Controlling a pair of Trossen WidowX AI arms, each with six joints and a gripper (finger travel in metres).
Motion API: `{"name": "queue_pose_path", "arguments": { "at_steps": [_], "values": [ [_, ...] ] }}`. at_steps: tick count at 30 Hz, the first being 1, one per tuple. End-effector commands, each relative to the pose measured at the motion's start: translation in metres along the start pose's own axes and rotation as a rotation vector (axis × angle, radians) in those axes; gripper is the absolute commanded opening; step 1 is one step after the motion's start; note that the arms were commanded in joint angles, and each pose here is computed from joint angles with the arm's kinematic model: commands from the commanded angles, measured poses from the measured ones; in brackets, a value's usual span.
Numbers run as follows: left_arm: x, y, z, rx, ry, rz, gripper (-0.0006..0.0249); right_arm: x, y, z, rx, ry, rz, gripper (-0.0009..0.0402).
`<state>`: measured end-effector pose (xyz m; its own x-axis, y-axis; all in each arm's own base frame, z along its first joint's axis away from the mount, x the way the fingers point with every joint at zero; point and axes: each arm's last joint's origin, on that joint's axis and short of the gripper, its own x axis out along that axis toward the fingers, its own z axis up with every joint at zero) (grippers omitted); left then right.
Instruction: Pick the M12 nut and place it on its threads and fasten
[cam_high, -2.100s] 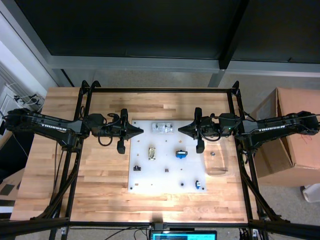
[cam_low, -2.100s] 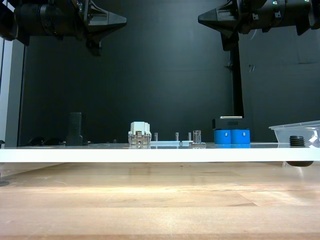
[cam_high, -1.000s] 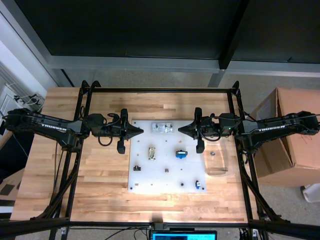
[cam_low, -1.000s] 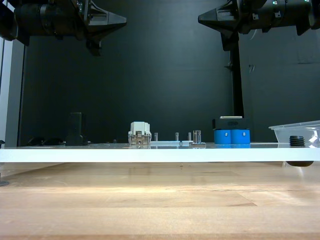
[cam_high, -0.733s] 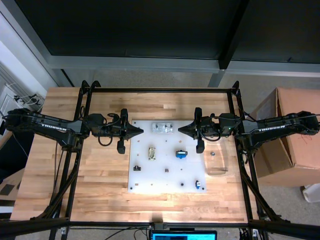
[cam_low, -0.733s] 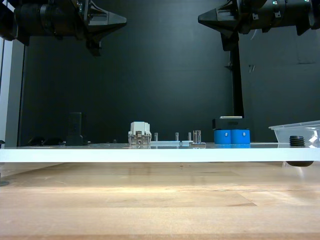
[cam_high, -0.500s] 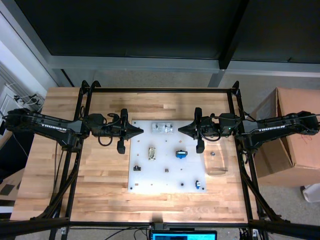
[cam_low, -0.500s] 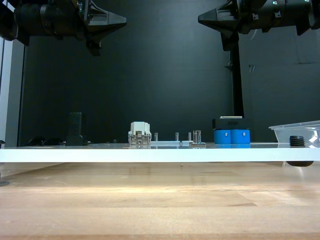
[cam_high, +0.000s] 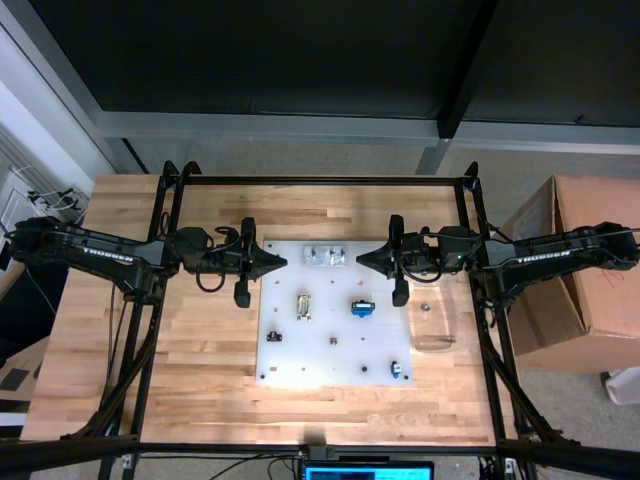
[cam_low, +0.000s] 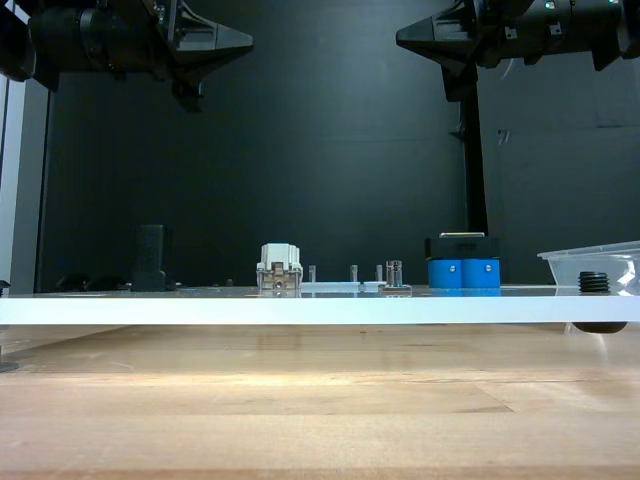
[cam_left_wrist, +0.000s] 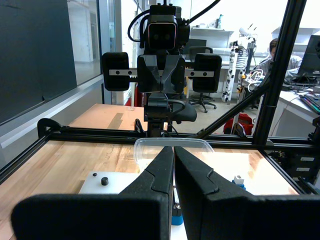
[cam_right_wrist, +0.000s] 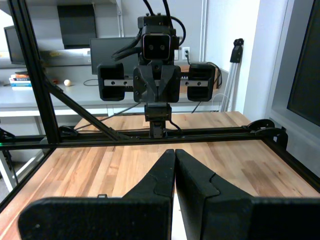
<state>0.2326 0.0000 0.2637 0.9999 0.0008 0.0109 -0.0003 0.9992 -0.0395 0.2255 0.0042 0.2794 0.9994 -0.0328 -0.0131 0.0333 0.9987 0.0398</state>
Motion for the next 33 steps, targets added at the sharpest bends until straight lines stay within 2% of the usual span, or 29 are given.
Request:
{"name": "queue_pose_path", "arguments": {
  "at_steps": [1, 4, 7, 17, 19, 21, 27, 30, 33],
  "values": [
    [0.0, 0.0, 0.0, 0.0, 0.0, 0.0, 0.0, 0.0, 0.001, 0.004, -0.094, 0.034, 0.009, 0.0],
    [0.0, 0.0, 0.0, 0.0, 0.0, 0.0, 0.0, -0.001, 0.001, 0.011, -0.217, 0.189, 0.024, 0.0],
    [0.0, 0.0, 0.0, 0.0, 0.0, 0.0, 0.0, -0.004, 0.002, 0.018, -0.27, 0.353, 0.047, 0.0],
    [0.0, 0.0, 0.0, 0.0, 0.0, 0.0, 0.0, -0.031, 0.002, 0.026, -0.404, 0.984, 0.194, 0.0],
    [0.0, 0.0, 0.0, 0.0, 0.0, 0.0, 0.0, -0.036, 0.001, 0.026, -0.472, 1.07, 0.252, 0.0003],
    [0.0, 0.0, 0.0, 0.0, 0.0, 0.0, 0.0, -0.041, 0.001, 0.024, -0.561, 1.142, 0.335, 0.0012],
    [0.0, 0.0, 0.0, 0.0, 0.0, 0.0, 0.0, -0.051, 0.001, 0.014, -0.826, 1.28, 0.649, 0.005],
    [0.0, 0.0, 0.0, 0.0, 0.0, 0.0, 0.0, -0.051, 0.001, 0.008, -0.857, 1.338, 0.726, 0.0062],
    [0.0, 0.0, 0.0, 0.0, 0.0, 0.0, 0.0, -0.049, 0.002, 0.004, -0.859, 1.356, 0.742, 0.0077]
  ]
}}
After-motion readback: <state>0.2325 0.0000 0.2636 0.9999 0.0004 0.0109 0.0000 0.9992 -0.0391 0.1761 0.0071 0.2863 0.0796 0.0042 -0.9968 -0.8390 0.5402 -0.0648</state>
